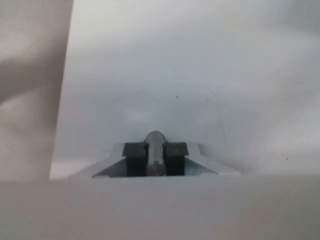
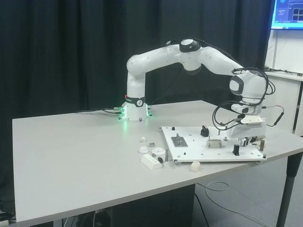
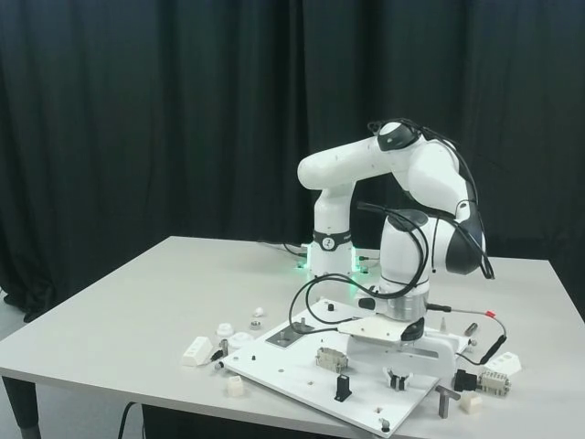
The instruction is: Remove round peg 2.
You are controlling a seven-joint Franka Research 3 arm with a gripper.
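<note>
In the wrist view a grey metal round peg [image 1: 155, 150] stands upright between the black pads [image 1: 134, 159] of my gripper [image 1: 155, 156], which is shut on it. In both room views the gripper [image 2: 248, 140] [image 3: 398, 376] hangs low over the right end of the white board [image 2: 189, 150] [image 3: 292, 370]. The hand hides the peg there. Whether the peg's lower end sits in its hole I cannot tell.
The board carries a grey block [image 2: 214, 144], a small metal post [image 2: 178, 138] and black pieces [image 2: 205, 130] [image 3: 343, 389]. Several small white parts [image 2: 151, 161] [image 3: 197, 350] lie on the grey table beside the board. A cable loops from the wrist [image 3: 484, 315].
</note>
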